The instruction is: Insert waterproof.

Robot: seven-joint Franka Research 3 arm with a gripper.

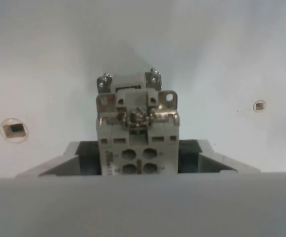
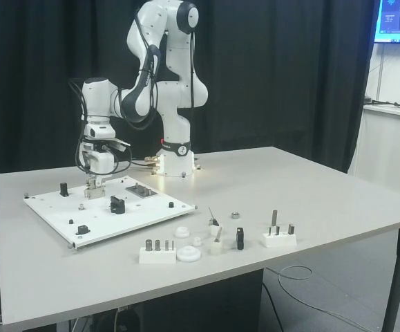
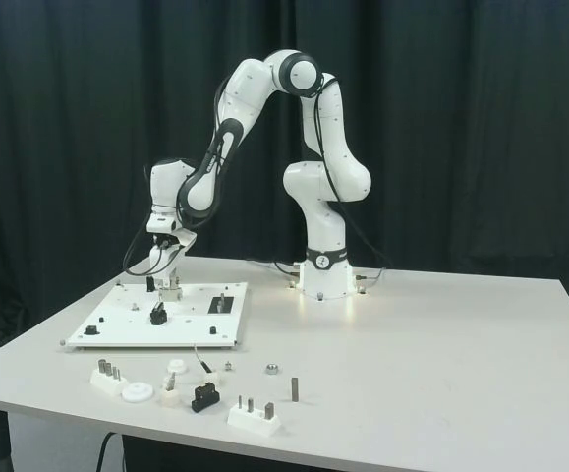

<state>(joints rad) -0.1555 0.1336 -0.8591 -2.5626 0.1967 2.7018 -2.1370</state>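
White seven-joint robot arm (image 3: 264, 108) on grey table (image 2: 310, 187), bent down over the white square assembly board (image 2: 144, 211) at the table's corner. Two-finger gripper (image 2: 93, 181) pointing straight down, just above the board. Grey boxy waterproof connector with metal brackets and screw heads (image 1: 137, 126) directly below the wrist camera, standing on the board's white surface; four round sockets visible on its near face. In the room views, connector (image 2: 94, 189) seen right beneath the fingertips, touching or nearly touching them; actual contact not discernible. Fingertips themselves out of sight in the wrist view, hidden behind the grey blurred band along the picture's edge; degree of opening and any hold on the connector impossible to tell.

On the board: small black fixtures (image 2: 117, 205), a dark rectangular plate with pegs (image 2: 140, 188), two small recessed holes with dark inserts (image 1: 15, 129) flanking the connector. Off the board, toward the table's front edge: white block holding metal pins (image 2: 157, 252), white round gear-like discs (image 2: 188, 254), small black part (image 2: 240, 238), second white pin block (image 2: 280, 237), metal nut (image 2: 235, 215).
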